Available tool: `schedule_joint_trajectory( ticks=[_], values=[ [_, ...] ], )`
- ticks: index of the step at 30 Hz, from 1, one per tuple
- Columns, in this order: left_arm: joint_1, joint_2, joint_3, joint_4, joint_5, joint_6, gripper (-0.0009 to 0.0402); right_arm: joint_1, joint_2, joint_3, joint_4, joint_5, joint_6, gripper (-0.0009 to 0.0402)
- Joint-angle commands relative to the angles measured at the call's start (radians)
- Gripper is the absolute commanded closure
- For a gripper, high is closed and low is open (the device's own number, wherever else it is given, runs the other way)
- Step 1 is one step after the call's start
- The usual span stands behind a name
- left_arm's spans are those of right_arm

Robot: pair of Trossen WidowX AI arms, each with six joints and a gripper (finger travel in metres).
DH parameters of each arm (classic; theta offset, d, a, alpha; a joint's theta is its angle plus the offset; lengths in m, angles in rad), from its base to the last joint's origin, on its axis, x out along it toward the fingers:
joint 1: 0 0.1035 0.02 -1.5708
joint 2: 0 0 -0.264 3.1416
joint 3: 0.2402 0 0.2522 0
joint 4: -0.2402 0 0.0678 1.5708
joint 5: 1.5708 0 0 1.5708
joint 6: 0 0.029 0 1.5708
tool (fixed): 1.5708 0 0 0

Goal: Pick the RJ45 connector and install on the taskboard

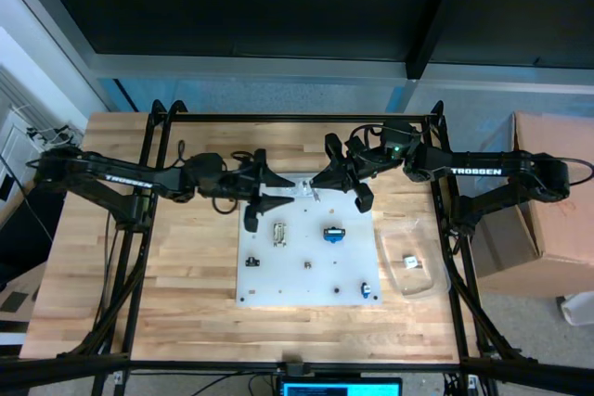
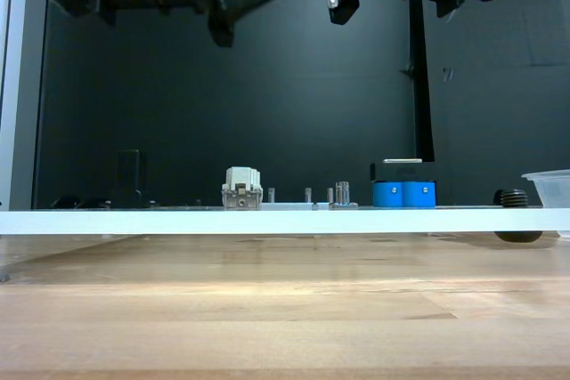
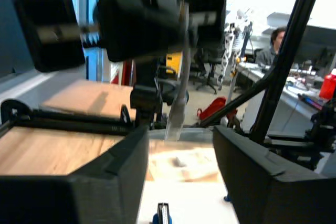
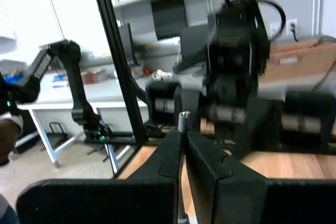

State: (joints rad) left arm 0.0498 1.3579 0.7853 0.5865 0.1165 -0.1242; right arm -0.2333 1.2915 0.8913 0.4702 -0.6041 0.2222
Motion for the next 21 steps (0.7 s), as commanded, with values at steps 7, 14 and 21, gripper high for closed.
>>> schedule_joint_trajectory(
  ticks=[7,14,21],
  values=[
    [0.000,0.139,0.122,0.008,0.095,-0.001,0.0193,-0.001,0.007,0.000,0.072,-0.027,0.061,0.0393],
    [0.002,0.216,0.215,0.005,0.157,0.005,0.0238,-0.001,0.006,0.000,0.072,-0.027,0.061,0.0393],
    [0.002,0.228,0.220,0.003,0.156,0.006,0.0287,0.000,0.006,0.000,0.069,-0.054,0.062,0.0393]
  ],
)
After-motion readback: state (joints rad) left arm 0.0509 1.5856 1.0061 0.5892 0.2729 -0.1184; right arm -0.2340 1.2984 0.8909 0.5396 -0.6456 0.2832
